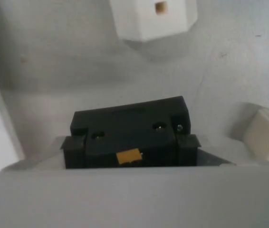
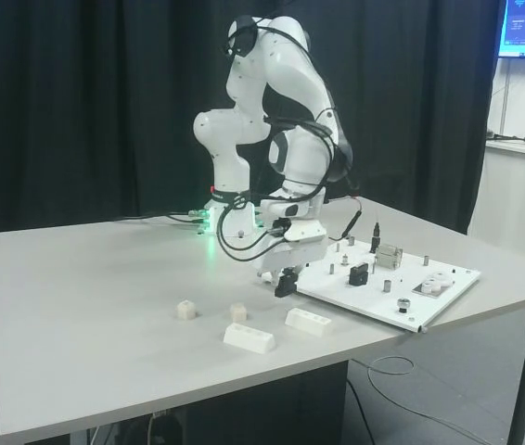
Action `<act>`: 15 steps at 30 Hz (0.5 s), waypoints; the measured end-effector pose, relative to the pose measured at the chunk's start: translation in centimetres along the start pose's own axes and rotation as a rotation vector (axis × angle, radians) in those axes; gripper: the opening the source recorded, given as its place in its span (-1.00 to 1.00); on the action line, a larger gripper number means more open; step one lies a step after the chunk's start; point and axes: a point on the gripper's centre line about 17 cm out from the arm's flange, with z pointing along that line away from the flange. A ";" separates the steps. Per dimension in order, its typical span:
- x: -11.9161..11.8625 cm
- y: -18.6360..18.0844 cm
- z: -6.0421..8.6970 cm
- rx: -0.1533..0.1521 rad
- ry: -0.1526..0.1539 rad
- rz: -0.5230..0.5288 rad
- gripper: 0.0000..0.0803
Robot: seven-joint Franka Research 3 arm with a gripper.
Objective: Place D-SUB.
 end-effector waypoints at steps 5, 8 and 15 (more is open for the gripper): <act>0.0 0.3 1.0 0.012 0.007 0.012 -0.03; 0.0 0.4 1.6 0.021 0.010 0.013 -0.03; 0.3 0.6 2.3 0.037 0.019 0.031 -0.03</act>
